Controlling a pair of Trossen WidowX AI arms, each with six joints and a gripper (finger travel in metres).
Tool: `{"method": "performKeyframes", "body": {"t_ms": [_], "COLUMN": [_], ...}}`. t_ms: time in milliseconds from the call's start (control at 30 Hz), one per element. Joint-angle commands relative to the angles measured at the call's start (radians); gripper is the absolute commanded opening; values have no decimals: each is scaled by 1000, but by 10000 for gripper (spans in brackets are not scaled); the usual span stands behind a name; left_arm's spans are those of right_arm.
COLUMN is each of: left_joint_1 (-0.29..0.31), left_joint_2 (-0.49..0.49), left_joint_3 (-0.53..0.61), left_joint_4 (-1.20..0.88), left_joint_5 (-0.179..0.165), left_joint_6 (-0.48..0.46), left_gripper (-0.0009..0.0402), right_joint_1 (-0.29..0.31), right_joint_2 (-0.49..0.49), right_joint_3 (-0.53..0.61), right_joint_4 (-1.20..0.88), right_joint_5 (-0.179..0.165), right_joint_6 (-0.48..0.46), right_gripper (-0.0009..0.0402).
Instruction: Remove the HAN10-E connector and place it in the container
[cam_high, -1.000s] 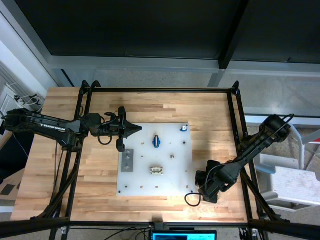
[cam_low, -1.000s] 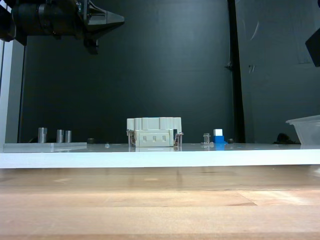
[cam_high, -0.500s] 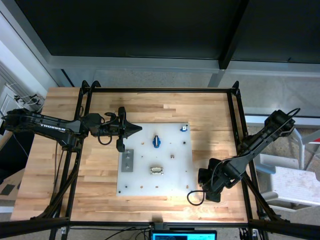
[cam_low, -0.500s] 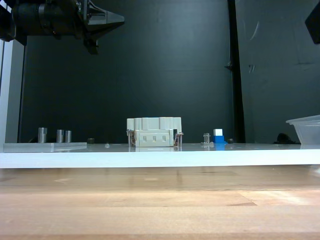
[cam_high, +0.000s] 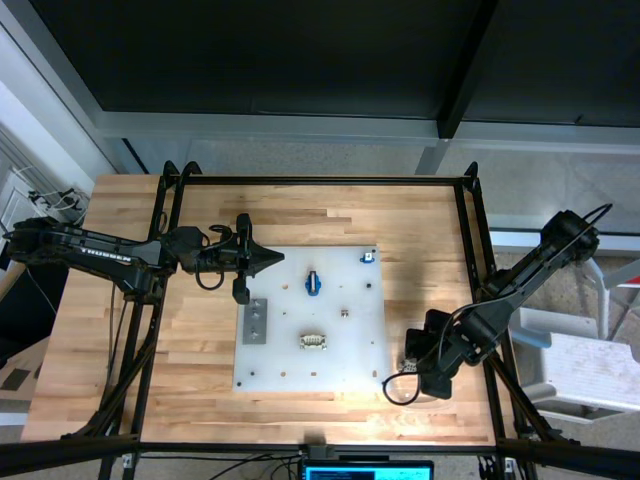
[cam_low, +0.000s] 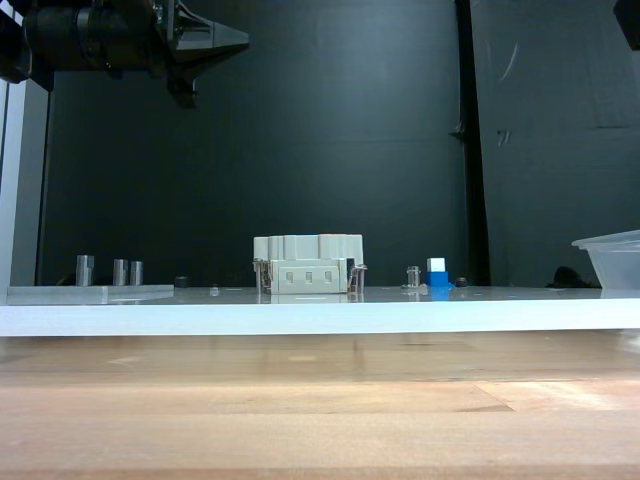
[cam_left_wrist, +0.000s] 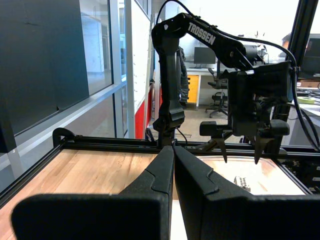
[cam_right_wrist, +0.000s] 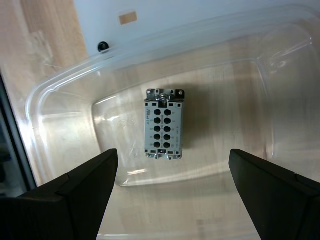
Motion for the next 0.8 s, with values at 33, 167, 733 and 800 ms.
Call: {"method": "performKeyframes", "body": {"t_ms": [33,167,733,800], "left_joint_1": [0,0,0,0], "left_joint_2": [0,0,0,0], "left_joint_3": [0,0,0,0], "left_joint_4": [0,0,0,0], "left_joint_5": [0,0,0,0], "left_joint_6": [0,0,0,0], "left_gripper": [0,0,0,0], "right_joint_1": [2,2,2,1], "right_joint_2": [-11,-12,-12,-12], "right_joint_3": [0,0,0,0], "right_joint_4": [-13,-21,-20,-20], "right_joint_5": [-4,-4,-3,-3], "right_joint_6": [0,0,0,0], "right_gripper": [314,314,314,314]}}
